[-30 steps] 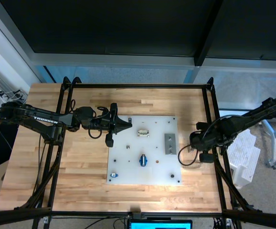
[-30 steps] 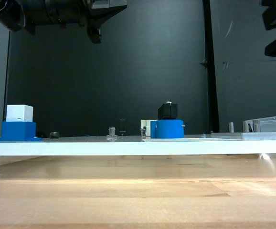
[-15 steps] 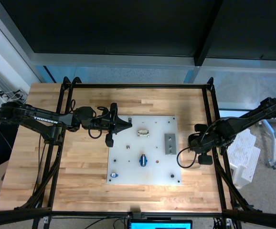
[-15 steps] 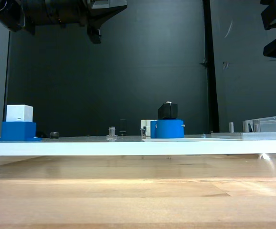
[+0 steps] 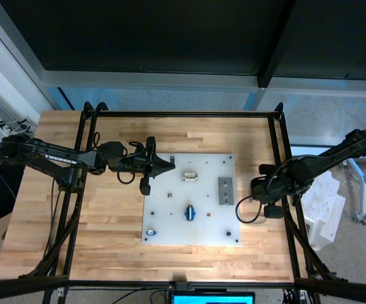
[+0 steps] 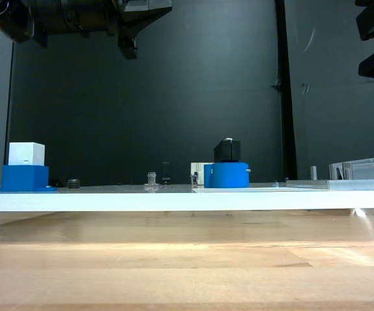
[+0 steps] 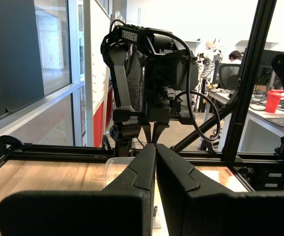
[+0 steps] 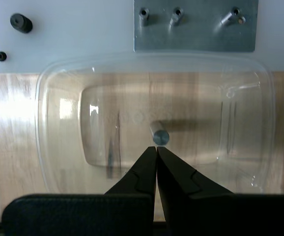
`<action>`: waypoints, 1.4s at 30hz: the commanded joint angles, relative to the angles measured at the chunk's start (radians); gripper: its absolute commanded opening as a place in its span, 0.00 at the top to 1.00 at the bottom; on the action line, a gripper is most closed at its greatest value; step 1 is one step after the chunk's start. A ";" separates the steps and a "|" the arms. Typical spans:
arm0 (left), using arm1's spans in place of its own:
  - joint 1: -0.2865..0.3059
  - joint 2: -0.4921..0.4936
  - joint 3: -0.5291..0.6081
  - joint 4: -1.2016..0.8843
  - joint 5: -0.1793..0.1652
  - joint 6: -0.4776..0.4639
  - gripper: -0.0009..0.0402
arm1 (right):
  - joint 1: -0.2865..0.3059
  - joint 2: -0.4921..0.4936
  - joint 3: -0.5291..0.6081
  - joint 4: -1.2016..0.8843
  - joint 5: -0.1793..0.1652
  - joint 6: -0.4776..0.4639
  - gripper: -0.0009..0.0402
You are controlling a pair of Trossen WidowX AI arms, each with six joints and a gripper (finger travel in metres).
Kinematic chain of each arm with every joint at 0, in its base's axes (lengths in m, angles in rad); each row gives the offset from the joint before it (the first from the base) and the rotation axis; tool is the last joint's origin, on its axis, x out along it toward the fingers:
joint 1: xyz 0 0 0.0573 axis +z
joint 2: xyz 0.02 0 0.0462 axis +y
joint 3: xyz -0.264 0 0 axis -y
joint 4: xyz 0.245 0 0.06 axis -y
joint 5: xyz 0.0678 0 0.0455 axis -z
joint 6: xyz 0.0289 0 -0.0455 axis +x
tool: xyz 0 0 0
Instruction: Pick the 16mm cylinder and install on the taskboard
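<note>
- Since the right gripper [image 8: 156, 148] hangs over the clear tray [image 8: 58, 83] with its fingers pressed together tip to tip and holding nothing, we judge they must part before any grasp.
- Just beyond those tips, straight ahead of them, sits the 16mm cylinder [image 8: 158, 133] on the tray floor. Its round end faces us, so we take its long axis to run roughly along the gripper's line, though we cannot rule out a tilt.
- Past the tray's far rim lies the taskboard [image 8: 83, 29] with its grey metal block [image 8: 196, 39], where three small pegs stand.
- Farthest off, the left gripper [image 5: 164, 164] hovers high at the board's far-left corner, fingers likewise closed and empty. We judge the right arm far nearer the cylinder.
</note>
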 commanded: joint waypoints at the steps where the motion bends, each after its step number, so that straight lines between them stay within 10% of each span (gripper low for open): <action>1: 0.000 0.000 0.000 0.000 0.000 0.000 0.98 | 0.001 0.009 0.000 0.006 0.000 -0.006 0.98; 42: 0.000 0.000 0.000 0.000 0.000 0.000 0.98 | 0.032 0.057 -0.138 0.110 0.000 0.002 0.98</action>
